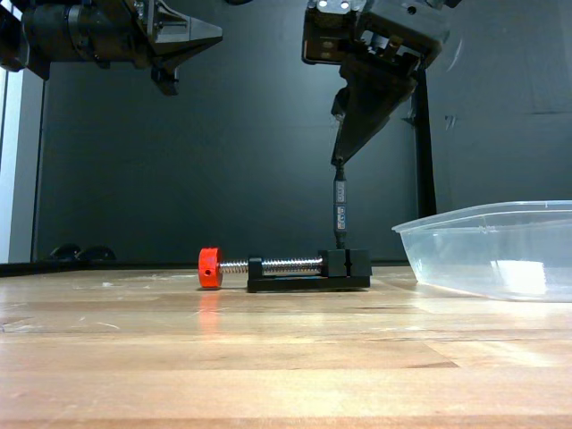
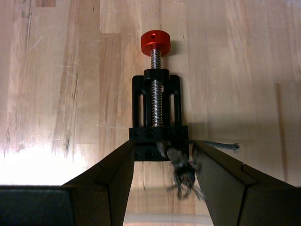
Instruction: Remove the USB-C connector from taskboard and place in the container
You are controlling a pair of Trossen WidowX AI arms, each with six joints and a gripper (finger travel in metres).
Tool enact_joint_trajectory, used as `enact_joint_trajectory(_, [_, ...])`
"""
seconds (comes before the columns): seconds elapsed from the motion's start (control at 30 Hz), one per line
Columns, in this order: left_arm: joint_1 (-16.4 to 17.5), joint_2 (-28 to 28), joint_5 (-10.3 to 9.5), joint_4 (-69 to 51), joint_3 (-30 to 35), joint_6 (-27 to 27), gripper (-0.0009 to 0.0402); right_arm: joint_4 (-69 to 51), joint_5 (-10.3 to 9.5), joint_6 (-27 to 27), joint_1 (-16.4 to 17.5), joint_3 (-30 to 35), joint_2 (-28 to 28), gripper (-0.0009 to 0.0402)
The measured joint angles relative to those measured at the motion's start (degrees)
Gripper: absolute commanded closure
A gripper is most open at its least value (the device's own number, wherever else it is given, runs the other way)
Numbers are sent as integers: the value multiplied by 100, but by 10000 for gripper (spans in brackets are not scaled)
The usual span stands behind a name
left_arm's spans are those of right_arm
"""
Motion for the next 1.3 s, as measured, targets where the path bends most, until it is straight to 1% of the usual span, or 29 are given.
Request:
enact_joint_trajectory(0.43, [0,0,0,0,0,0,393,68,-2,4,-2,15,363,229])
enact_joint_trajectory(1.3, [0,0,0,2,2,-2,393,-20,-4,-22,-44,15,365,333])
